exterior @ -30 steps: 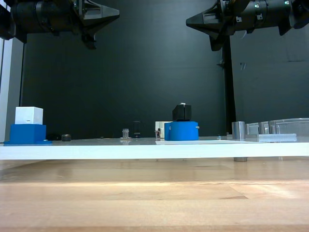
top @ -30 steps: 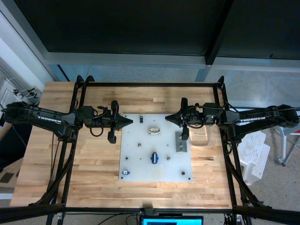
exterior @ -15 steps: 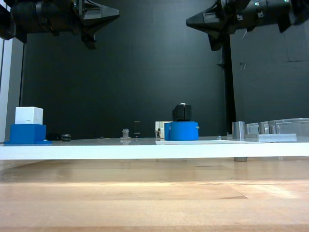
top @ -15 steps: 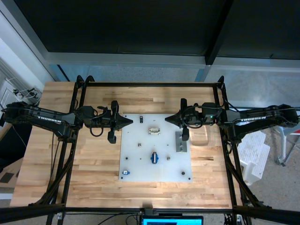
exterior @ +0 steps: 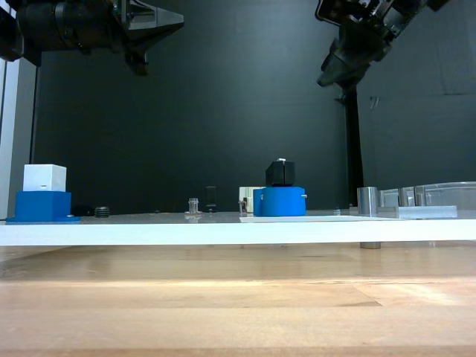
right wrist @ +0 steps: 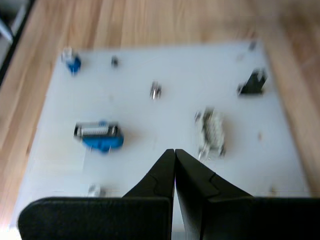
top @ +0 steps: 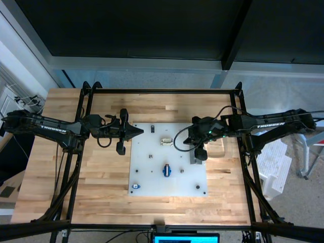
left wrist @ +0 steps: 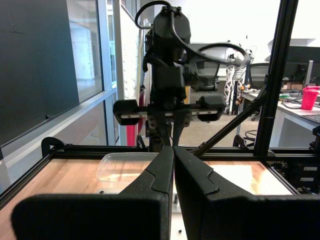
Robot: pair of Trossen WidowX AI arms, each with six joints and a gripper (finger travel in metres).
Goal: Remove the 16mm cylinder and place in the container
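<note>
My right tool (right wrist: 174,153), fingers pressed together on nothing, has tipped from level to point down at the white board (top: 152,174), with open air beneath it. The 16mm cylinder (top: 181,171) stands just right of the blue connector (top: 166,170). The container (top: 217,147) sits off the board's right edge. My left tool (left wrist: 173,150), closed and empty, hasn't moved from high over the left edge.

held left claw (left wrist: 173,147) high and level, pointing inward toward the middle, fingers pressed together. held right claw (right wrist: 174,150) high as well, pitched steeply downward, fingers likewise pressed tightly together.
</note>
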